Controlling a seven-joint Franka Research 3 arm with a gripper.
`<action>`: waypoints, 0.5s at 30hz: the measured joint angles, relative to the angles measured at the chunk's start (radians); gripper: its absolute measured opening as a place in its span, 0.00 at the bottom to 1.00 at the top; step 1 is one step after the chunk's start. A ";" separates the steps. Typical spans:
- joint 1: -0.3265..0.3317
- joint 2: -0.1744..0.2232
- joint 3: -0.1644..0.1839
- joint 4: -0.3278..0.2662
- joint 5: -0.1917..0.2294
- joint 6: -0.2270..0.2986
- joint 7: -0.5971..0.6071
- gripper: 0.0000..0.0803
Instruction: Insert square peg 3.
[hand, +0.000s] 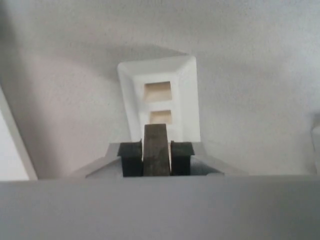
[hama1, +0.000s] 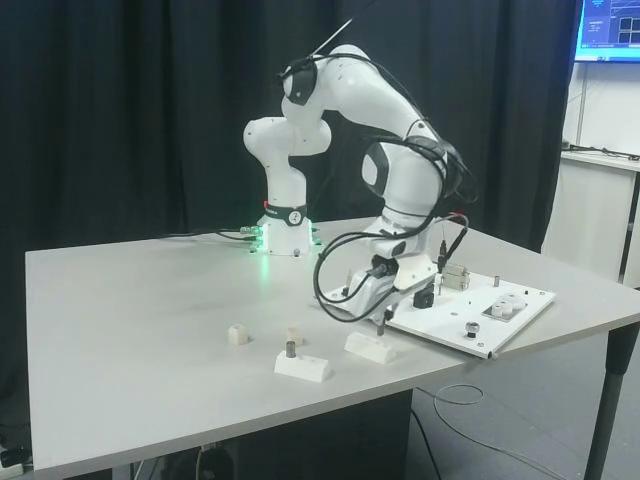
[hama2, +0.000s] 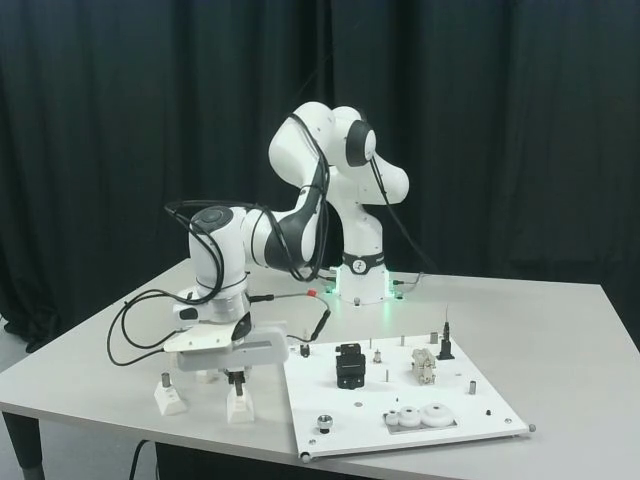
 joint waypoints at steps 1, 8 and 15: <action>0.001 0.000 -0.001 0.005 0.000 -0.008 0.000 0.14; 0.008 0.000 -0.005 0.026 0.000 -0.028 0.001 0.14; 0.012 0.000 -0.007 0.030 0.000 -0.033 0.001 0.14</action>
